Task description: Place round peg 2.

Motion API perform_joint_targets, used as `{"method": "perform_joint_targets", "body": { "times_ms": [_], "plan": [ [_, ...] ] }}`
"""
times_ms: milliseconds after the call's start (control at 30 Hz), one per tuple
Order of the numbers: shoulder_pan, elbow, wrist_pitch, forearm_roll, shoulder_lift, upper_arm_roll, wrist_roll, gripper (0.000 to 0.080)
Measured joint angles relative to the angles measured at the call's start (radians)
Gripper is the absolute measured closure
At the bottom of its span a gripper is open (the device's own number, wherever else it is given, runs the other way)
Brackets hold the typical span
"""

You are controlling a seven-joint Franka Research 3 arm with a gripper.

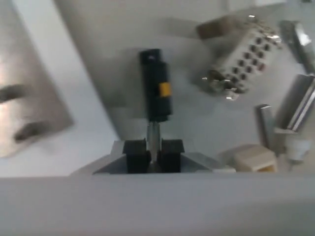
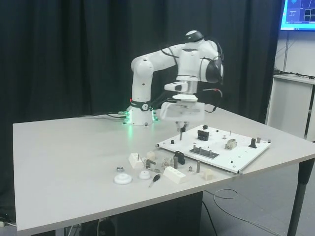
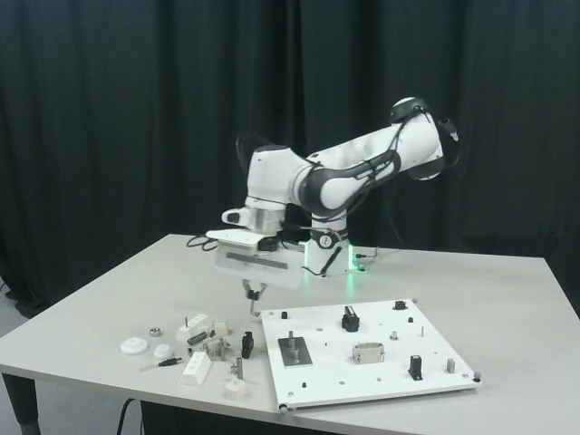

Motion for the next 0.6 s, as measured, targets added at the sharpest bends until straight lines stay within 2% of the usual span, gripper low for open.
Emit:
{"method": "perform_joint_targets", "body": {
  "times_ms": [233, 467, 600],
  "plan": [
    [-0.065, -0.017, -0.002, 0.081, 0.032, 0.01, -0.097, 0.0742],
    [-0.136, -0.01, 0.003, 0.157, 0.066, 0.04, -0.174, 0.0742],
    [-0.176, 0.005, 0.011, 0.18, 0.073, 0.062, -0.208, 0.0742]
  ]
}}
